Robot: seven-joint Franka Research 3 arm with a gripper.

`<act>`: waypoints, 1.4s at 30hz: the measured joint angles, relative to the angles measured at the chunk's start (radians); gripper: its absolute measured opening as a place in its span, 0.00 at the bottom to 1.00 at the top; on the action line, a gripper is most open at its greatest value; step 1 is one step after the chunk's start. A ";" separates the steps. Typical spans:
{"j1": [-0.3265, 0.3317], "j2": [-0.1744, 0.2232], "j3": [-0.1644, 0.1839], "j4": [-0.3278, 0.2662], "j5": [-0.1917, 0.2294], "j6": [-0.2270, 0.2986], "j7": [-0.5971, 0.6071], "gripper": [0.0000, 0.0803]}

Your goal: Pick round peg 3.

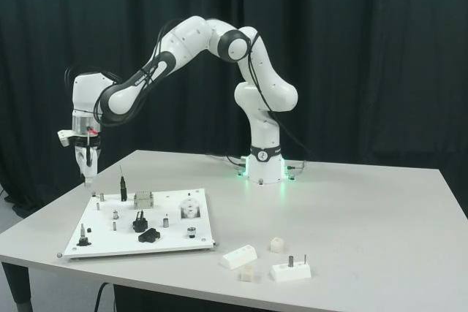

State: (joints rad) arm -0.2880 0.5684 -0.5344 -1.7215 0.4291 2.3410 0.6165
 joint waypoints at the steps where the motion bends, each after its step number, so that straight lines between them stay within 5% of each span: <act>1: 0.000 -0.001 0.000 0.000 0.000 -0.001 0.000 1.00; 19: 0.066 -0.048 -0.001 0.001 -0.002 -0.082 0.059 1.00; 42: 0.305 -0.100 -0.002 0.002 -0.052 -0.202 0.377 1.00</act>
State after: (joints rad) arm 0.0167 0.4687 -0.5364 -1.7197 0.3772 2.1392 0.9934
